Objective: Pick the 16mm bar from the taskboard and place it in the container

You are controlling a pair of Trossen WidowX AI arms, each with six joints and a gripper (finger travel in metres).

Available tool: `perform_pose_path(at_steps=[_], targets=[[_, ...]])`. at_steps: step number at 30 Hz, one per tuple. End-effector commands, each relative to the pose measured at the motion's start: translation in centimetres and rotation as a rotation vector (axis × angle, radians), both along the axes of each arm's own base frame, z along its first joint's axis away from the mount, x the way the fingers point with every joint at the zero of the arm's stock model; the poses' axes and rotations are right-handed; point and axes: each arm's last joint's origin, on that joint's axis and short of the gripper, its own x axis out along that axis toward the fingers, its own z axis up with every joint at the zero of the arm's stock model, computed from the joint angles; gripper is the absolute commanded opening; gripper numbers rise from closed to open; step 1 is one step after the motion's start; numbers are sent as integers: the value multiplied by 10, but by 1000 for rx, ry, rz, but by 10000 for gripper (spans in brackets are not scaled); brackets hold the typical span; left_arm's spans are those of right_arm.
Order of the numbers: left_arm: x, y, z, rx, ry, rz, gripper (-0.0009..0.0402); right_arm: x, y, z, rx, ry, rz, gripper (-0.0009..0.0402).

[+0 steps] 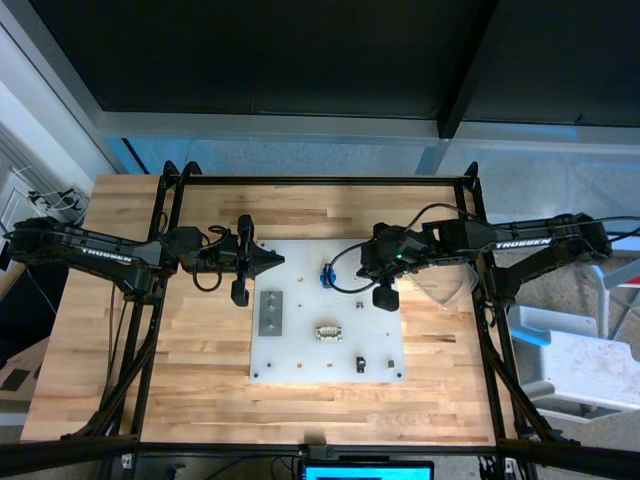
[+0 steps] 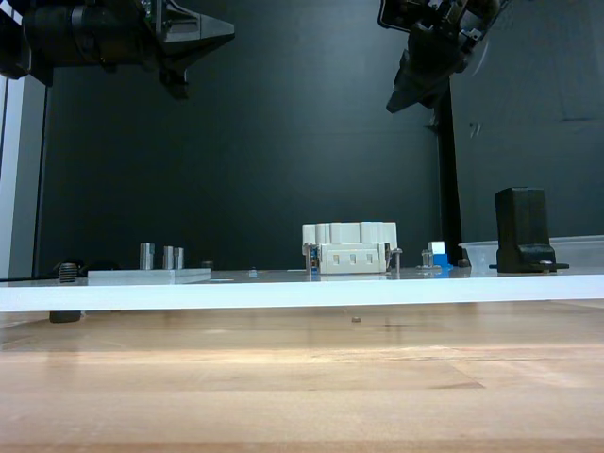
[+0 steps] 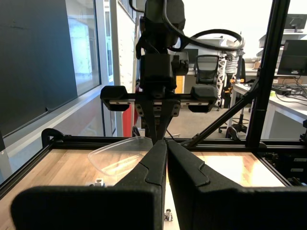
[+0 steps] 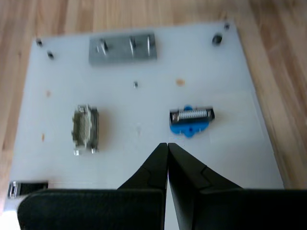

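The white taskboard lies mid-table. Its grey block holds three short upright metal bars; I cannot tell which is the 16mm bar. My right gripper hovers shut and empty high above the board, near the blue knob. At the board's far left corner my left gripper hangs shut and empty, well above the surface. The clear container sits on the wood just right of the board.
A silver connector and a black fitting stand on the board's near half. A black frame rings the table. Bare wood lies left of and in front of the board.
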Motion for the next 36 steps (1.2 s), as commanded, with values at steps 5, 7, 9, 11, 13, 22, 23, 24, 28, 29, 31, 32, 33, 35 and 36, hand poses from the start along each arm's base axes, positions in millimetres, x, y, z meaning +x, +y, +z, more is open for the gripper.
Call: perform_pose_path(at_steps=[5, 7, 9, 11, 13, 22, 23, 24, 28, 29, 31, 32, 33, 35, 36], targets=[[0, 0, 0, 0, 0, 0, 0, 7, 3, 7, -6, 174, 12, 0], [0, 0, 0, 0, 0, 0, 0, 9, 4, 8, -8, 212, 14, 0], [0, 0, 0, 0, 0, 0, 0, 10, 6, 8, -9, 251, 19, 0], [0, 0, 0, 0, 0, 0, 0, 12, 8, 8, -9, 288, 22, 0], [0, 0, 0, 0, 0, 0, 0, 11, 11, 8, -5, 321, 20, 0], [0, 0, 0, 0, 0, 0, 0, 3, 26, 4, 8, 425, 19, 0], [0, 0, 0, 0, 0, 0, 0, 2, 28, 4, 11, 434, 14, 0], [0, 0, 0, 0, 0, 0, 0, 1, 30, 4, 13, 440, 12, 0], [0, 0, 0, 0, 0, 0, 0, -2, 39, 4, 16, 450, 24, 0], [0, 0, 0, 0, 0, 0, 0, -2, 42, 3, 16, 450, 30, 0], [0, 0, 0, 0, 0, 0, 0, -2, 48, 1, 18, 459, 35, 0], [0, 0, 0, 0, 0, 0, 0, -2, 50, 1, 19, 463, 37, 0], [0, 0, 0, 0, 0, 0, 0, -2, 53, 0, 21, 466, 38, 0], [0, 0, 0, 0, 0, 0, 0, -3, 57, 0, 23, 470, 41, 0], [0, 0, 0, 0, 0, 0, 0, -3, 59, -1, 24, 473, 43, 0]])
